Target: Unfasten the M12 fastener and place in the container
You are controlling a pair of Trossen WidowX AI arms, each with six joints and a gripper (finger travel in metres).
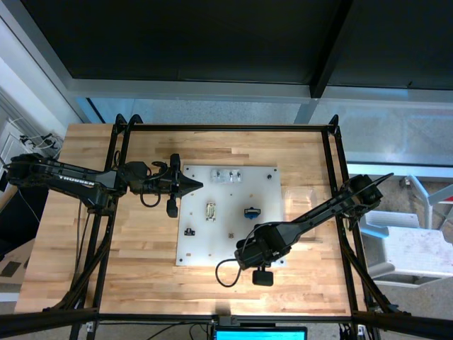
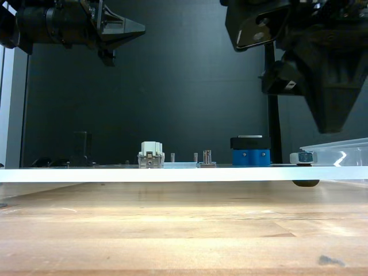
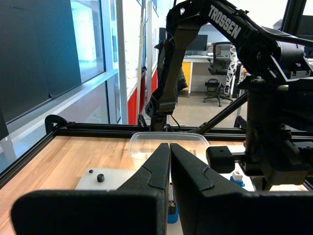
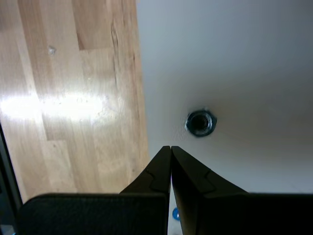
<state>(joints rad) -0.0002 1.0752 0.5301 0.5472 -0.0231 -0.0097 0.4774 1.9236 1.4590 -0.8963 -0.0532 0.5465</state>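
Two claws are showing to us, both pinched shut on nothing. We are seeing the right claw (image 4: 170, 148) hanging above the white board (image 4: 244, 58), its tips pointing just beside the M12 fastener (image 4: 200, 123), which is sitting on its stud, outside the container (image 1: 302, 198). The left claw (image 1: 200, 185) is hovering over the board's far left part, above the counter (image 1: 141, 241).

Silver nut (image 2: 305, 156) on its stud (image 4: 200, 122), near clear container (image 1: 301, 198).

Black arms (image 1: 64, 177), white TROSSEN lettering (image 3: 225, 22); looped black cable (image 1: 224, 275); left hand (image 3: 169, 145), right hand (image 4: 170, 148): tapered black fingers (image 4: 146, 182).
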